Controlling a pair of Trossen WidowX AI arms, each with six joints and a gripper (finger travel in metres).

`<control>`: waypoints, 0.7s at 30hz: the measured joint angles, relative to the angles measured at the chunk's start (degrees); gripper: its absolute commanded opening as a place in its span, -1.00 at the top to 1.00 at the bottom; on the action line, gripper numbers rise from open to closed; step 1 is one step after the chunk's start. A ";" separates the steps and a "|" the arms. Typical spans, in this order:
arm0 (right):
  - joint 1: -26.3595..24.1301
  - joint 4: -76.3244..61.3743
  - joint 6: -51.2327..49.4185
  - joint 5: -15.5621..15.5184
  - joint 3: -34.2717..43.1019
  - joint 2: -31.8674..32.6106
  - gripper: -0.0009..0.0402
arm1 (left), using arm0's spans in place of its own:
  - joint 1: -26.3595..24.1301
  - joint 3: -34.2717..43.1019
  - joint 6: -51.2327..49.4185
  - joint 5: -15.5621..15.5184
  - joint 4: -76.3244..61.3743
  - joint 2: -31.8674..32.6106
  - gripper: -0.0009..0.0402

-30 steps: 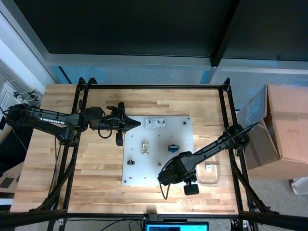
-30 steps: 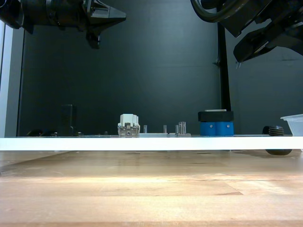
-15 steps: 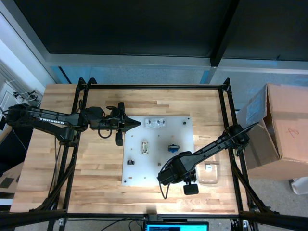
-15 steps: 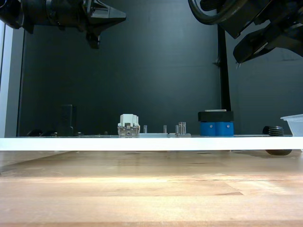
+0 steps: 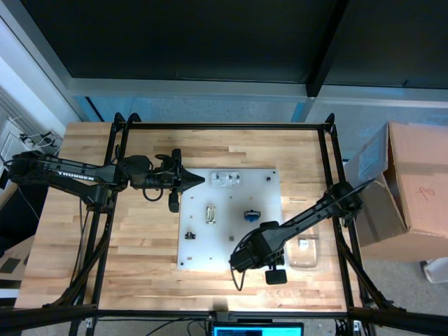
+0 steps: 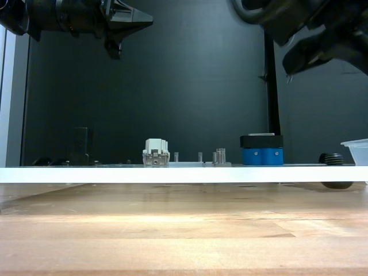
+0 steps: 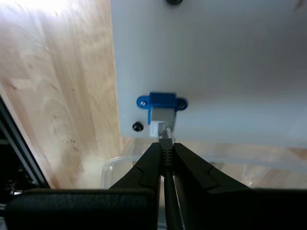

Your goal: Pick the RJ45 connector and install on the taskboard

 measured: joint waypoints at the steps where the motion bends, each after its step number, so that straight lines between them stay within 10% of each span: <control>1: 0.09 0.04 0.22 0.11 0.04 0.02 0.96 | 0.00 0.00 0.00 0.02 -0.04 0.00 0.95; 21: 0.66 5.18 0.68 -0.22 -4.94 -1.14 0.96 | 0.00 0.00 -0.02 0.00 0.00 -0.02 0.95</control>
